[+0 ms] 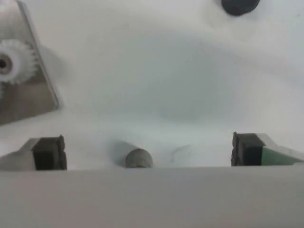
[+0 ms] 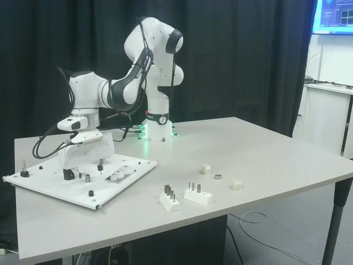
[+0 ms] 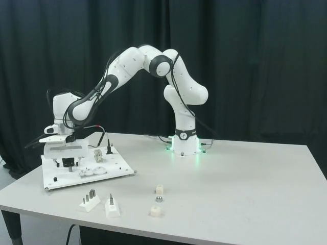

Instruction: Pick round peg 3.

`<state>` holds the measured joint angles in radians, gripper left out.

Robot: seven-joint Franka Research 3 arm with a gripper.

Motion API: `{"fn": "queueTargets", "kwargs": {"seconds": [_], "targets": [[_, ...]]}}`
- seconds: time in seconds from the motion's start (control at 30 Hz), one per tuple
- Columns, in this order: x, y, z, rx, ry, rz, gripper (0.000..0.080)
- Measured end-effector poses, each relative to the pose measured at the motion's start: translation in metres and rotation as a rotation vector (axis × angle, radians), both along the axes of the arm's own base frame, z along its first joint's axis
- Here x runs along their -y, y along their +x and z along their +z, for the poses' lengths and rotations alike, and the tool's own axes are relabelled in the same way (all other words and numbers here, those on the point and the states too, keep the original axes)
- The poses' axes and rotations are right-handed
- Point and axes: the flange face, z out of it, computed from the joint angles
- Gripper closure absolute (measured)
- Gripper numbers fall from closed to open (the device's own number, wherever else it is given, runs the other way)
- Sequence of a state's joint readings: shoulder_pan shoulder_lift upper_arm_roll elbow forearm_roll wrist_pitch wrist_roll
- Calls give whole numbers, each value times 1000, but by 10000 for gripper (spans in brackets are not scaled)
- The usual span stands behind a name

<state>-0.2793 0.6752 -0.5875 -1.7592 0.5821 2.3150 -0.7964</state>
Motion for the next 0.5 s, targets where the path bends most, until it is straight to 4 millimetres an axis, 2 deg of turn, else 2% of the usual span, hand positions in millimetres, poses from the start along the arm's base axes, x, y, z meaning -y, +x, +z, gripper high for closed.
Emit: {"fn": "queueTargets", "kwargs": {"seconds": [0.03,0.07,0.5], "targets": [[0,1,3,2,2,1,72],[0,2,5,3,3,1,20],[5,8,25,6,11,7,3]]}}
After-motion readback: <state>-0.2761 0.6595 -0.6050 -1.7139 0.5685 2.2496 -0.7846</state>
